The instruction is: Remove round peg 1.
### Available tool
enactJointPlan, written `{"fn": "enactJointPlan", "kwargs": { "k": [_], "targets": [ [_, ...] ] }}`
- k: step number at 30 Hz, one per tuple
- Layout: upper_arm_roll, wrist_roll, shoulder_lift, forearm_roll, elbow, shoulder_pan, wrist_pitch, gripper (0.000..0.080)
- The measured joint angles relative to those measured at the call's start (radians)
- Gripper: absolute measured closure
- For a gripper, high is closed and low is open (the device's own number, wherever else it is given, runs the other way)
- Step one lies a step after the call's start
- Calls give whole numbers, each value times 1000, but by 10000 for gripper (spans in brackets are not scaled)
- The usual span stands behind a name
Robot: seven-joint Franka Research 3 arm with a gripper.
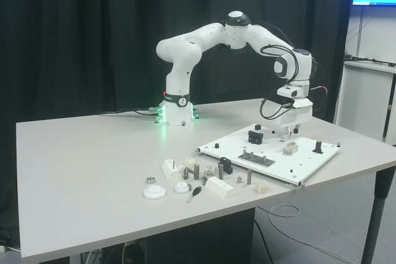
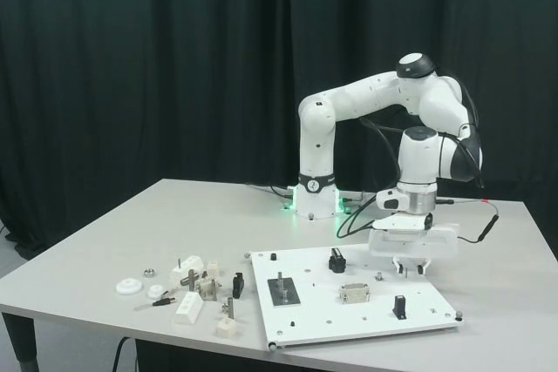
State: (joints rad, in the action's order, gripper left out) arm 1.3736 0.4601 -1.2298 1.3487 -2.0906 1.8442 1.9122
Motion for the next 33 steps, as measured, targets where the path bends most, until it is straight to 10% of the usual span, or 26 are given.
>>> {"fn": "enactJointPlan", "kwargs": {
  "k": [4, 5, 11, 12, 33],
  "targets": [
    [0, 0, 0, 0, -2, -3, 1, 270],
    [0, 0, 0, 0, -2, -4, 1, 614],
    [-2, 0, 0, -1, -4, -8, 3, 614],
    [-2, 0, 0, -1, -4, -8, 3, 746],
    [13, 0, 15, -24, -4, -3, 0, 771]
  ]
}}
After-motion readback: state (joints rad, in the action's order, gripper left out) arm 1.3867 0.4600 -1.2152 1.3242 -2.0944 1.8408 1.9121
